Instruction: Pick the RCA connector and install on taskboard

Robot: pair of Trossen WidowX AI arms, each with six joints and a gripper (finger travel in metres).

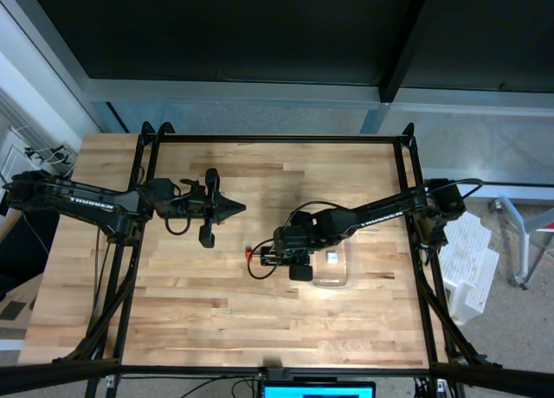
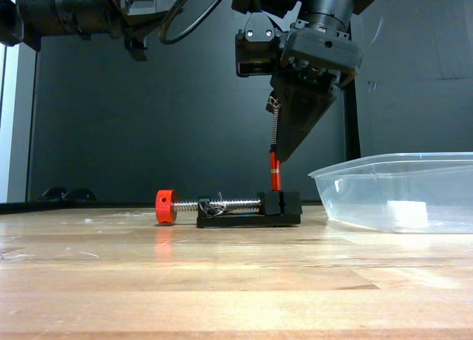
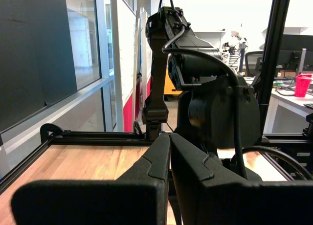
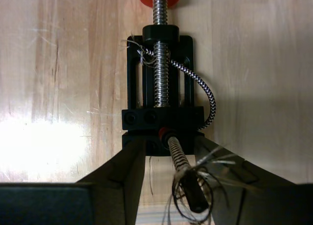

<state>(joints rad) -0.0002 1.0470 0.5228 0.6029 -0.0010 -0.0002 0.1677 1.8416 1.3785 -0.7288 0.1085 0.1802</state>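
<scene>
Pale wooden plank table (image 1: pixel 216 329): nearest to you in the low view, and everything stands on it inside a black frame.
Left arm: it reaches in from the left edge, held above the boards, well apart from the work.
Left gripper (image 1: pixel 241 208): you can see in the left wrist view that its two black fingers (image 3: pixel 161 156) meet at the tips with nothing between them.
Right arm: it reaches in from the right edge towards the table's middle.
Right gripper (image 2: pixel 284 155): it points straight down over the black end of the block. Its fingers (image 4: pixel 132 161) stand apart, one on each side, and neither touches the lead between them.
Clear plastic rectangular tray (image 2: pixel 355 196): it sits on the boards just beside the block, on the right arm's side.
Taskboard, a small black rectangular block (image 2: pixel 247 211): it lies flat, with a silvery threaded rod (image 4: pixel 161 83) running along it to a red knob (image 2: pixel 164 206) at the end away from the tray.
Black-and-white braided lead (image 4: pixel 178 159): it stands upright on the block, with a red collar (image 2: pixel 275 170) at its foot and its frayed top up between the fingers.
RCA connector (image 1: pixel 332 258): you have a tiny pale piece lying inside the tray, which looks to be it, though it shows only as a blur through the wall.
</scene>
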